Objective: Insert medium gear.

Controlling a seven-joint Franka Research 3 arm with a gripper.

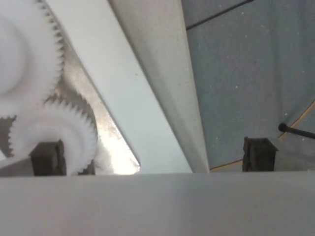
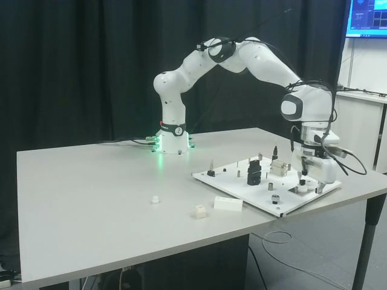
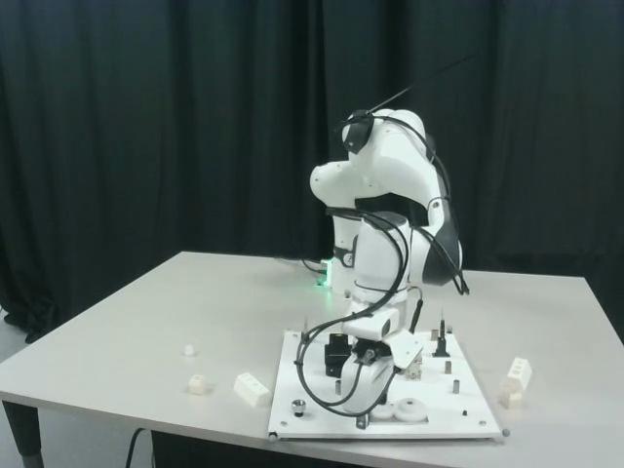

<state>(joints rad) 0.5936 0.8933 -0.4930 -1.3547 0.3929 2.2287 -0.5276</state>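
Note:
In the wrist view the white medium gear (image 1: 54, 135) lies flat on a metal plate (image 1: 106, 125), its teeth meshed with a larger white gear (image 1: 24, 54). My gripper (image 1: 153, 156) is open wide. One black fingertip (image 1: 47, 157) stands in front of the medium gear's rim; the other fingertip (image 1: 259, 152) hangs past the table's edge, over the floor. Nothing is held. From the room, the gripper (image 2: 305, 178) (image 3: 385, 375) hovers low over the white board (image 2: 233, 184) (image 3: 458, 414), where a pair of white gears (image 3: 409, 410) lies near the front edge.
Black and grey fixtures and pegs (image 2: 253, 172) stand on the board, which lies near the table's corner. Small white blocks (image 2: 228, 204) (image 2: 199, 211) (image 3: 514, 370) and a small white part (image 2: 156, 199) lie on the grey table. A black cable (image 1: 295, 132) crosses the floor.

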